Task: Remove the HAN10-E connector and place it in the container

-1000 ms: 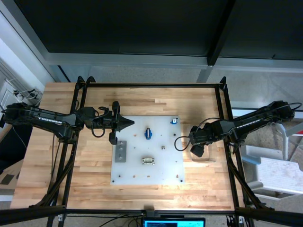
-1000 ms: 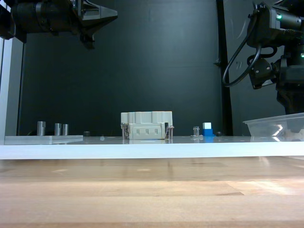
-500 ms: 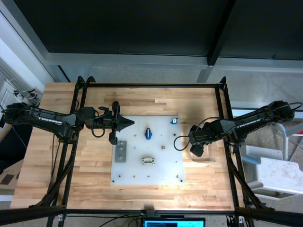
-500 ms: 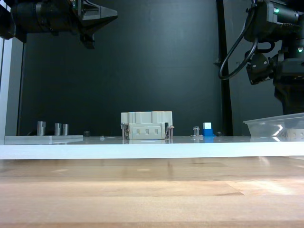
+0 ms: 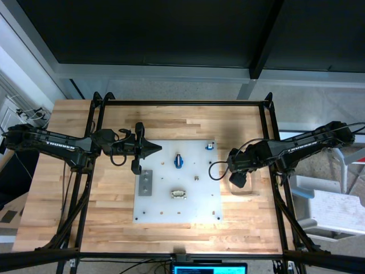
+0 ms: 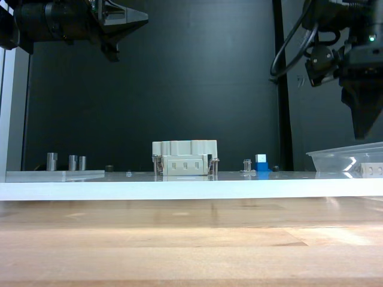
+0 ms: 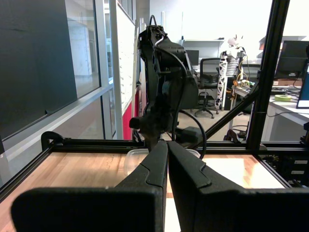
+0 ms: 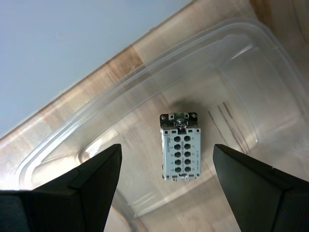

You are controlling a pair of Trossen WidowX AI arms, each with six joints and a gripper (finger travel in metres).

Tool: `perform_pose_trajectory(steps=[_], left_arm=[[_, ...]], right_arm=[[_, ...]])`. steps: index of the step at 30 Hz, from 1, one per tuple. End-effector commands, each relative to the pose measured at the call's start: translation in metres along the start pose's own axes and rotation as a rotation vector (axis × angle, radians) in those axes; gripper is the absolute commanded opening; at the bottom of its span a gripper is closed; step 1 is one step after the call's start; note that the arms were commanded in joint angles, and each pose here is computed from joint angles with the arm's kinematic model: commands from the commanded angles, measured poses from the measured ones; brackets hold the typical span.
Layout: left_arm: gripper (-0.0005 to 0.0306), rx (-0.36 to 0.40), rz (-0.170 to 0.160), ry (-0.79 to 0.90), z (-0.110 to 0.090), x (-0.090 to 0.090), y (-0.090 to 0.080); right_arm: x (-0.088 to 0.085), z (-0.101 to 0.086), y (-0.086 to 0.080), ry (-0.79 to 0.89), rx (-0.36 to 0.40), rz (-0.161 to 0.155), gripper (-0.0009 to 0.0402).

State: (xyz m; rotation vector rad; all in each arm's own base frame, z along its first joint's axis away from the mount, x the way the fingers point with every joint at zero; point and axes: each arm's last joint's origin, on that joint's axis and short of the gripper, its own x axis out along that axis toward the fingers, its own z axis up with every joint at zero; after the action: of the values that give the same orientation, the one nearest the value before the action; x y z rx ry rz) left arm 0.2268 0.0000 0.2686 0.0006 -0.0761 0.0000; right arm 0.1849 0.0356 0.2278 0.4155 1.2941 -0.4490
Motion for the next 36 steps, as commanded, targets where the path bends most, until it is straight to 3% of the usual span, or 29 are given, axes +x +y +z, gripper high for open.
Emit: perform_pose_trajectory(steps=[1, 6, 36], left_arm=[[0.0, 0.0, 0.0, 0.0, 0.0, 0.0, 0.0], [0.0, 0.0, 0.0, 0.0, -0.0001, 0.0001, 0.0001], [0.0, 0.0, 0.0, 0.0, -0.0001, 0.0001, 0.0]], right_arm=[[-0.0063, 0.0016, 0.0004, 0.004, 0.002, -0.003, 0.0258], [-0.013, 0.0026, 0.0002, 0.011, -0.002, -0.012, 0.0239], [-0.013, 0.0027, 0.0002, 0.009, -0.002, -0.013, 0.0181]])
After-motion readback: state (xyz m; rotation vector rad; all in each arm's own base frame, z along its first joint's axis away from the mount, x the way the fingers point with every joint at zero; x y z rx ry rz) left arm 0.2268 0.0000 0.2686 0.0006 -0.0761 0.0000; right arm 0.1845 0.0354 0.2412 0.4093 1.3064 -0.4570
